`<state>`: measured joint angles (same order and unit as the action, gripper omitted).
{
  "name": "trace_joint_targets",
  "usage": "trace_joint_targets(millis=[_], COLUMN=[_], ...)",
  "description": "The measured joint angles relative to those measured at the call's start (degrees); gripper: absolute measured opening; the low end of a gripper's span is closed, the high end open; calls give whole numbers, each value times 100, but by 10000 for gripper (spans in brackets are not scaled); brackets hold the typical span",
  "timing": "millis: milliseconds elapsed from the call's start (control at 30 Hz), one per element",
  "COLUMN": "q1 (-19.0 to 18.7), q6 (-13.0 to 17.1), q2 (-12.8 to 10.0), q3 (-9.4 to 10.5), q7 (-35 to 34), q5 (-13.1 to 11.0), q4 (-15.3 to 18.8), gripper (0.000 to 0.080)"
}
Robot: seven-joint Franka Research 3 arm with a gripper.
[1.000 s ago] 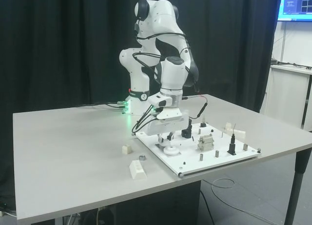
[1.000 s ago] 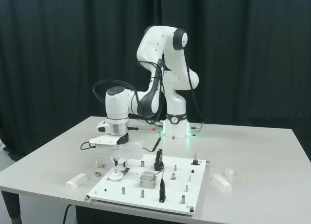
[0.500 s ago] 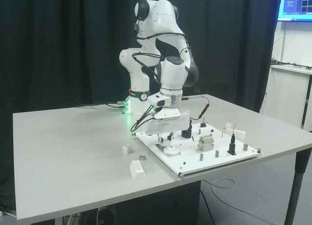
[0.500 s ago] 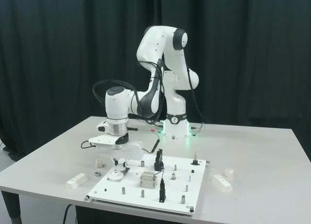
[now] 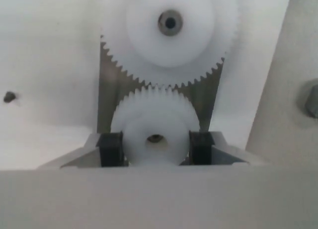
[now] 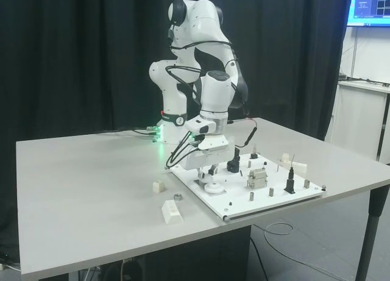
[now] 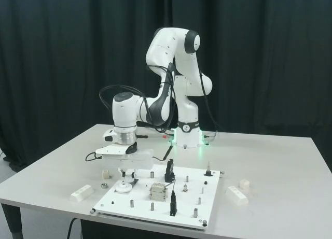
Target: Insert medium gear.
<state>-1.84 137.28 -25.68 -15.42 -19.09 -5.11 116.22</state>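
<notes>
In the wrist view the white medium gear sits between my gripper's black pads, which press on both sides of its hub. Its teeth meet those of the large white gear, which lies on a grey peg on the white board. A dark peg tip shows inside the medium gear's centre hole. From the room cameras my gripper hangs low over the board's near corner, just above the large gear. The medium gear is hidden by the hand there.
The white board carries black connectors, a grey block and several short pegs. White blocks, a small cube and a nut lie on the grey table.
The hand shifted slightly sideways and then rose a little over the same corner of the board. The parts on the board and table have not moved.
</notes>
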Motion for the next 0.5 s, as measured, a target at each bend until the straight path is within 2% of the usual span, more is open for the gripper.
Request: trace_joint_targets(millis=[500], q1=[-7], q6=[-10], q2=[-7], q3=[0], q7=[1050], q5=[76], q4=[-12], gripper=[281])
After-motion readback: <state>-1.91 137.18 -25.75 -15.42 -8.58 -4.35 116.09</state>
